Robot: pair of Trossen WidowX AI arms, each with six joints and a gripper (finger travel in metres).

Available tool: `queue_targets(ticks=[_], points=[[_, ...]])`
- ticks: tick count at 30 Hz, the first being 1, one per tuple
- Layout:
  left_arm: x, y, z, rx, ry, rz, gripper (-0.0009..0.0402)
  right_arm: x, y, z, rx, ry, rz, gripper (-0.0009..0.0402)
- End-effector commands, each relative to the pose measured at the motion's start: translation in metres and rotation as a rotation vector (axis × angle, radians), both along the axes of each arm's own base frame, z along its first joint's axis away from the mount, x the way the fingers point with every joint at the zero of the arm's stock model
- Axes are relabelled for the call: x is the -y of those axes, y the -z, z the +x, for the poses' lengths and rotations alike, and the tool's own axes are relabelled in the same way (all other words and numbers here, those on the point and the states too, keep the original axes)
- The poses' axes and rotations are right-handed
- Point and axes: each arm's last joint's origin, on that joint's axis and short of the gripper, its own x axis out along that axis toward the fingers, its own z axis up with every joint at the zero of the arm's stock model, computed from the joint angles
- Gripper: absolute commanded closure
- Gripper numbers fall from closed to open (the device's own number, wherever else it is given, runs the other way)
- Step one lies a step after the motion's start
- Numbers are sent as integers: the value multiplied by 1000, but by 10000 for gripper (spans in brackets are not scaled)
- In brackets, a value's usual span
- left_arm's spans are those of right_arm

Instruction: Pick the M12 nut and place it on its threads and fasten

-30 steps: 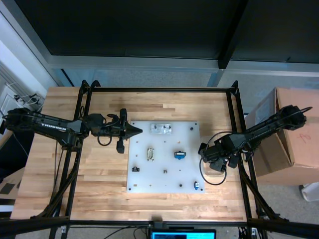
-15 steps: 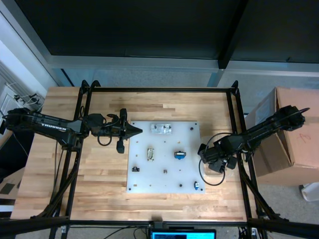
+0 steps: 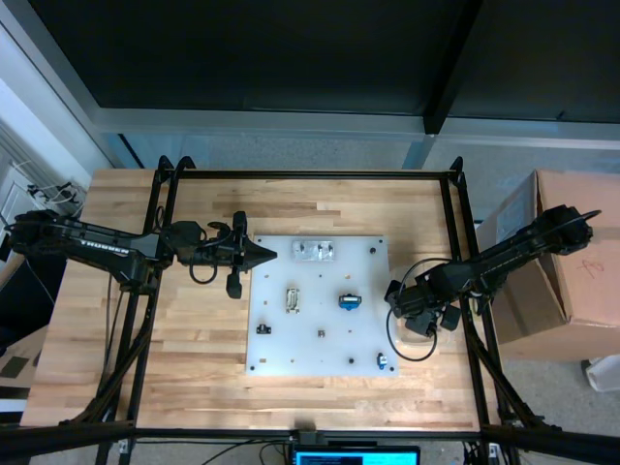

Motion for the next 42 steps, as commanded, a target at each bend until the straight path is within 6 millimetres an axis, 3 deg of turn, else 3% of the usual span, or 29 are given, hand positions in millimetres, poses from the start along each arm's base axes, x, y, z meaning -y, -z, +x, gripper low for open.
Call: queue_targets(ticks=[1,11,18,27,37,42], points=[[0,0,0,0,0,0,393,0,0,0,-2,0,-2,308],[0,0,0,1,0,0,393,0,0,0,0,0,-1,396],[0,0,0,0,0,0,393,-1,-11,2,14,0,4,386],[0,0,0,0,0,0,393,-3,-54,8,-10,-180,-19,393],[0,0,0,0,0,0,393,-15,-79,38,17,-488,-39,393],[0,0,0,0,0,0,393,-29,-83,64,18,-518,-41,393]])
